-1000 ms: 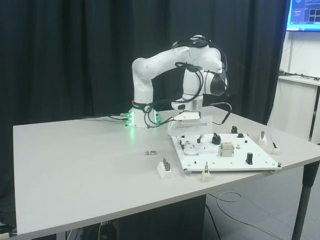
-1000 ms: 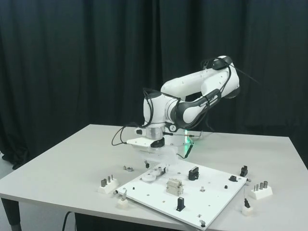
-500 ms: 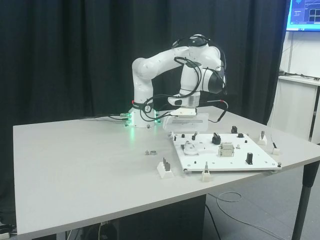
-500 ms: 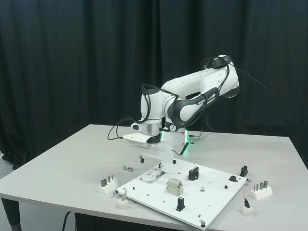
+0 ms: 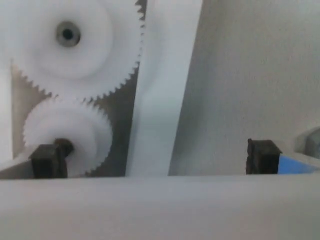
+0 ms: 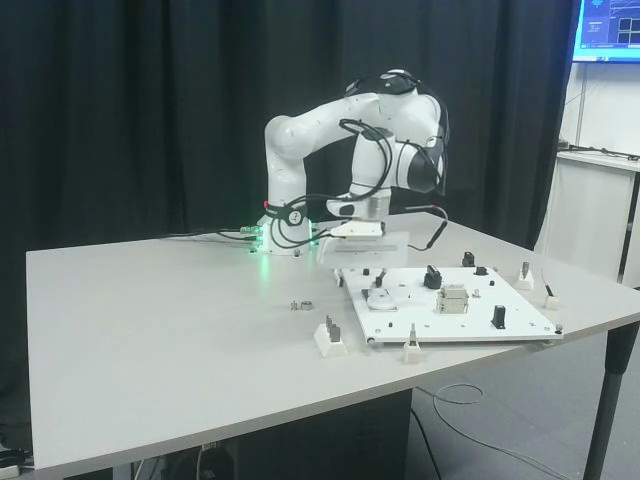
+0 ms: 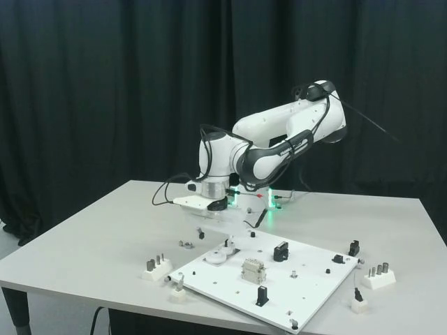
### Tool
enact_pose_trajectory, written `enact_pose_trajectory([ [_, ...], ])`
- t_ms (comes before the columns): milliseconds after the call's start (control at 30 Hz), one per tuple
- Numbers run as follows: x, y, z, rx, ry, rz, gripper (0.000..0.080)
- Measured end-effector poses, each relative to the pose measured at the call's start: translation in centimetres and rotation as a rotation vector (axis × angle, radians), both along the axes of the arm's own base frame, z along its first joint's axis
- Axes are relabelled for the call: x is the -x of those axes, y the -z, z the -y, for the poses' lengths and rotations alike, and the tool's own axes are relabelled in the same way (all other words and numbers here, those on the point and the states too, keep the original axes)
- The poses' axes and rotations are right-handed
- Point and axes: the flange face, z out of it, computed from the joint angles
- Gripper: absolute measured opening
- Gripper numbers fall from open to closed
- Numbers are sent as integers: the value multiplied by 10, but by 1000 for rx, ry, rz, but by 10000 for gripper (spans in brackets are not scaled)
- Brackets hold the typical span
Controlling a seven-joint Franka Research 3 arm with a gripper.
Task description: Insert medium gear.
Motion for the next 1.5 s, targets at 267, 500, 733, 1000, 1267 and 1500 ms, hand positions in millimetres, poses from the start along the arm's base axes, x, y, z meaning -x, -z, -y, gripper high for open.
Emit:
enact_pose_trajectory([
  [267,-1,2,3,-7,-4,12,800],
  [500,-1,2,4,-10,-13,15,800],
  [733,-1,1,3,-14,-19,15,800],
  [1000,-1,-11,-5,-46,-28,15,800],
  [1267,0,-17,-13,-62,-40,10,800],
  [1500,1,-16,-19,-72,-49,2,800],
])
